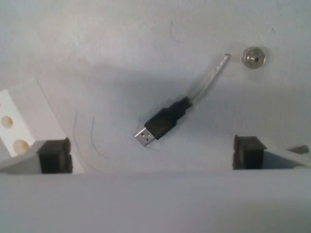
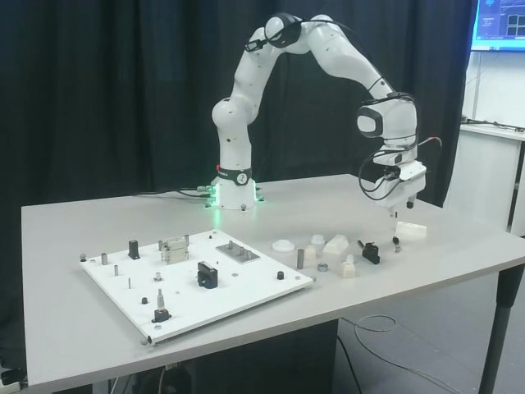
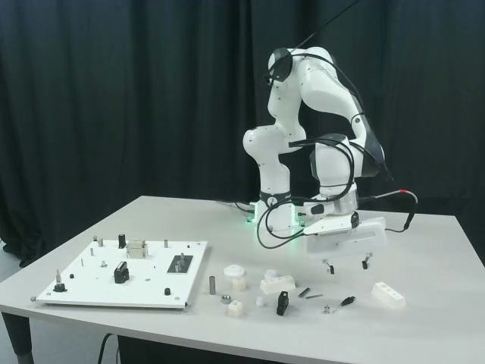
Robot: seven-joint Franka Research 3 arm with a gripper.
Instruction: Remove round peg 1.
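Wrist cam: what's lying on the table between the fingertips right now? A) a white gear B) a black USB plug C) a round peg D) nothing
B: the black USB plug lies on the grey table between the open gripper fingertips, untouched.

No readable text, labels, brands or numbers anywhere. Monitor [image 2: 499, 25] at the first room view's edge shows content, too small to read.

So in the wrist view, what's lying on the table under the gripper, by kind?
USB plug with cable stub: 1
Washer: 1
White block with holes: 1
Total: 3, seen between the open gripper fingers.
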